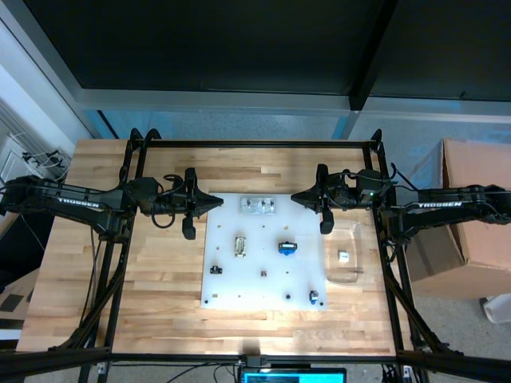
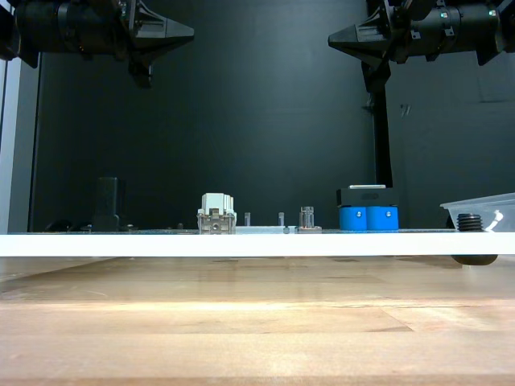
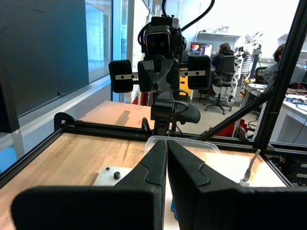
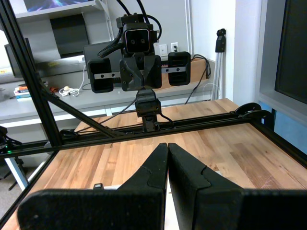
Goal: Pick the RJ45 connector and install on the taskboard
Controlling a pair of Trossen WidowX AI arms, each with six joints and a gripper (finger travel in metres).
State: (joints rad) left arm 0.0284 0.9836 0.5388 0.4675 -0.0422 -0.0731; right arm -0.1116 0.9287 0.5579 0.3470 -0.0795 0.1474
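Note:
My left gripper (image 1: 219, 203) hangs high over the white board's (image 1: 231, 287) far left edge. Its fingers (image 3: 158, 163) are pressed together on nothing. My right gripper (image 1: 295, 197) hangs at the same height over the far right edge, also shut and empty (image 4: 168, 146). The white block (image 1: 342, 256) in the clear tray (image 1: 351, 235) looks bare, with nothing dark on it and no cable. The blue jack (image 1: 314, 298) at the near right corner has a pale grey piece on top. I cannot tell whether that piece is the RJ45 connector.
On the board stand a clear fixture (image 1: 259, 206), a metal block (image 1: 239, 246), a blue part (image 1: 287, 248) and small dark pieces. In the low view a dark ribbed piece (image 2: 470, 221) shows through the tray wall. A cardboard box (image 1: 471, 215) stands off the table's right side.

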